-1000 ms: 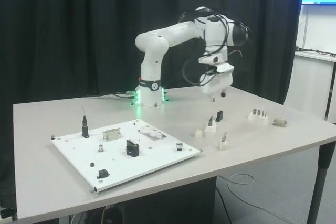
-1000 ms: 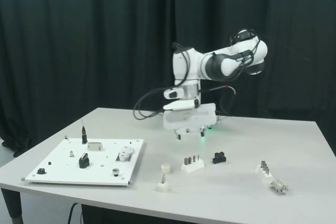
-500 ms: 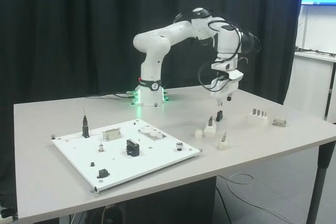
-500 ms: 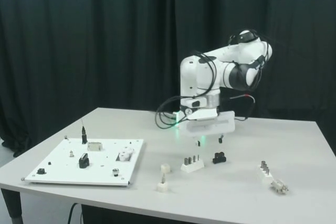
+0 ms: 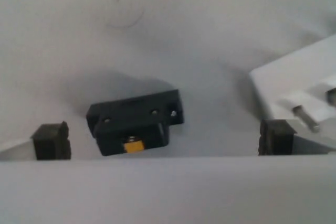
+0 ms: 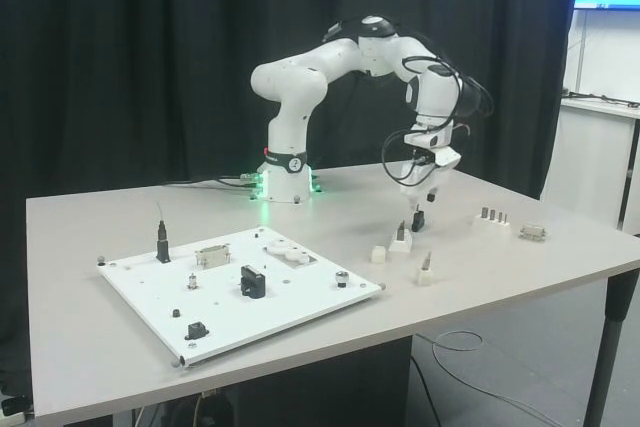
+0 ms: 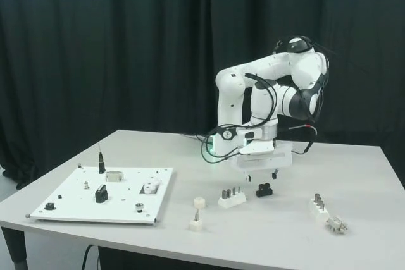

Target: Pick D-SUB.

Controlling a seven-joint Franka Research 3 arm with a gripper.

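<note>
The end effector (image 5: 163, 140) hovers open above the black D-SUB (image 5: 135, 121).

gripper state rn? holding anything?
Gripper: open, holding nothing; it hangs above the black connector on the grey table.

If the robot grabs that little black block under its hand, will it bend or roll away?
Probably neither. The black connector looks like a hard moulded block with flat sides, so it should stay stiff and not roll. It seems small beside the pincer, so it is likely light and might slide on the smooth grey table if nudged.
</note>
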